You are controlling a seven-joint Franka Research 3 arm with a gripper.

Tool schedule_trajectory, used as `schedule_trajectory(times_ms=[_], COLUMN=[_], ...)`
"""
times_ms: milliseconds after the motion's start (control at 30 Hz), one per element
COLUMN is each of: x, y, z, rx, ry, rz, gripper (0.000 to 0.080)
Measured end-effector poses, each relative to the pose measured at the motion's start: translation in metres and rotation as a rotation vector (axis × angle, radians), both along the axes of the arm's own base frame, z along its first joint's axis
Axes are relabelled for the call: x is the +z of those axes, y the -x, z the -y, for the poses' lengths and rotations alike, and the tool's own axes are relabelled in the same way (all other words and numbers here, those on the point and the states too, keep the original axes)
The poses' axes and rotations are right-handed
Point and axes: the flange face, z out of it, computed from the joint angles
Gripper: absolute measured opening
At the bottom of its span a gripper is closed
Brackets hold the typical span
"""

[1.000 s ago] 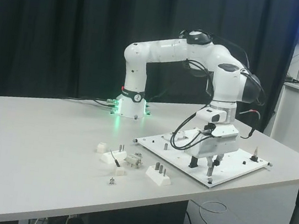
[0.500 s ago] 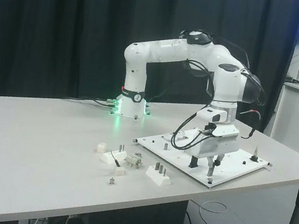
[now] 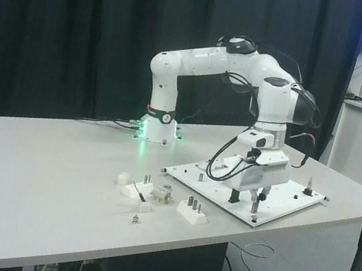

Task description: Insert square peg 4.

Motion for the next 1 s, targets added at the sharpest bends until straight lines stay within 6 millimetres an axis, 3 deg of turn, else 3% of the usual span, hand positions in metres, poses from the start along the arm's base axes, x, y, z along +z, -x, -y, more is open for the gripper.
schedule_trajectory(times_ms=[1000], x=[-0.0002], y=[0.0019], z=[-0.0053], rx=[0.118], ry=[0.027], rz=[0.004], gripper=[0.0149])
